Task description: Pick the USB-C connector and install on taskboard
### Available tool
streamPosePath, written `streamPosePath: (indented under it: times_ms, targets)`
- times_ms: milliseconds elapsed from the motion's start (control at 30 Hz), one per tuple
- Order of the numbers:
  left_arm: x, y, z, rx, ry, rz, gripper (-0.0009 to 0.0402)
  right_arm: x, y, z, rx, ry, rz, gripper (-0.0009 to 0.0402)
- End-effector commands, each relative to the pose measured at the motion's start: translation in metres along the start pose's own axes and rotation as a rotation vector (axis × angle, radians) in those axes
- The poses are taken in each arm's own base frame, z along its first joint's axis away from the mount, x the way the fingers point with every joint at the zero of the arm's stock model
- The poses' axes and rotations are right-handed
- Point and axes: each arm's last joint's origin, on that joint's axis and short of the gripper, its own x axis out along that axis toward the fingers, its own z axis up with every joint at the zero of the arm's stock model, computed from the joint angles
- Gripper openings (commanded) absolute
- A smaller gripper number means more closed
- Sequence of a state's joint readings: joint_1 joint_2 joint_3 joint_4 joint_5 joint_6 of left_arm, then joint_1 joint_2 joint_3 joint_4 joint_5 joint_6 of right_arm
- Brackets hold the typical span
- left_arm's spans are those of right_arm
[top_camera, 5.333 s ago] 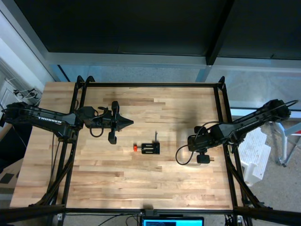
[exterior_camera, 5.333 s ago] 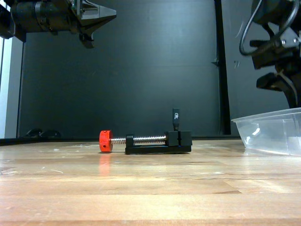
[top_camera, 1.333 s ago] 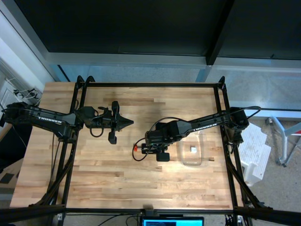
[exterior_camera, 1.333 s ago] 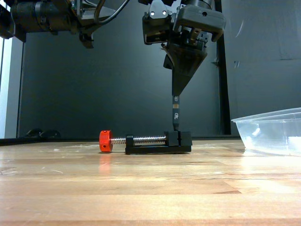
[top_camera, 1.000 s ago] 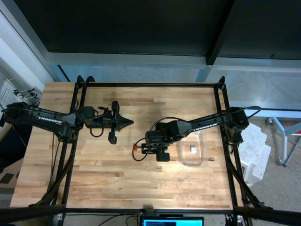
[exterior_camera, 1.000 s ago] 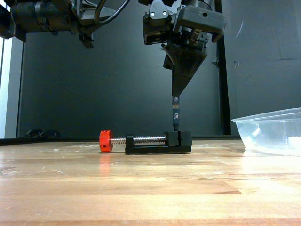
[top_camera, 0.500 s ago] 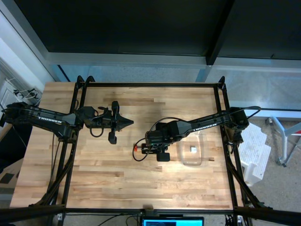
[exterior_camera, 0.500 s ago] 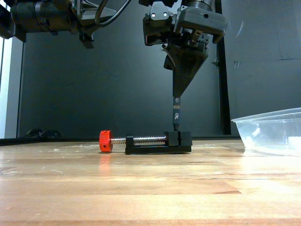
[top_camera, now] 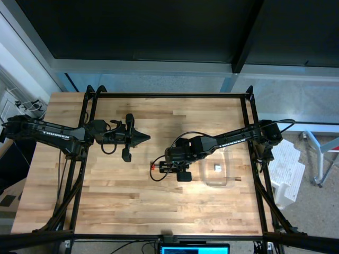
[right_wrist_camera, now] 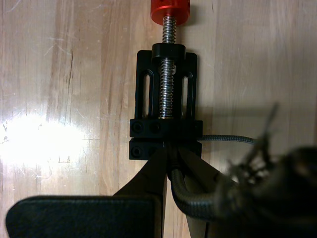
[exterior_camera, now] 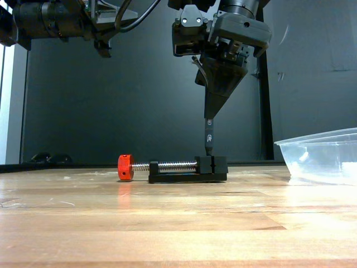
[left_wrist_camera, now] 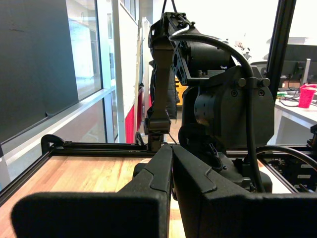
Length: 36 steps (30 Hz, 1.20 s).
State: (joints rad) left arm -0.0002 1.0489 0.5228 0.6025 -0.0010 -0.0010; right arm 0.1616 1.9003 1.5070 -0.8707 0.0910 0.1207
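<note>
My right gripper (exterior_camera: 208, 115) is clamped on the USB-C connector (exterior_camera: 208, 123), upright on the taskboard (exterior_camera: 187, 168) stem (exterior_camera: 208, 144). Left gripper (top_camera: 146, 138) is up high, well apart, fingers together.

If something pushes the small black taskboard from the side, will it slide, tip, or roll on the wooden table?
Probably slide: the taskboard lies low and flat on the table, nothing visibly fastening it. A push on its tall stem, pinched by the right gripper, might tip it. Rolling seems unlikely. The left gripper hangs apart at left.
</note>
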Motion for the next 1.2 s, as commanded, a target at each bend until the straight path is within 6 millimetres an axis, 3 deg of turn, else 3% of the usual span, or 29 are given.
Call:
streamPosePath:
  times_ms: [33, 567, 833, 1200]
  targets:
    - [0.000, 0.000, 0.000, 0.000, 0.000, 0.000, 0.0000, 0.004, 0.000, -0.002, -0.005, 0.017, -0.017, 0.0000]
    - [0.000, 0.000, 0.000, 0.000, 0.000, 0.000, 0.0000, 0.002, 0.000, -0.001, -0.007, 0.003, -0.015, 0.0010]
    - [0.000, 0.000, 0.000, 0.000, 0.000, 0.000, 0.0000, -0.007, -0.001, 0.001, -0.021, -0.025, -0.011, 0.0078]
    - [0.000, 0.000, 0.000, 0.000, 0.000, 0.000, 0.0000, -0.039, -0.005, -0.005, -0.019, -0.071, -0.006, 0.0169]
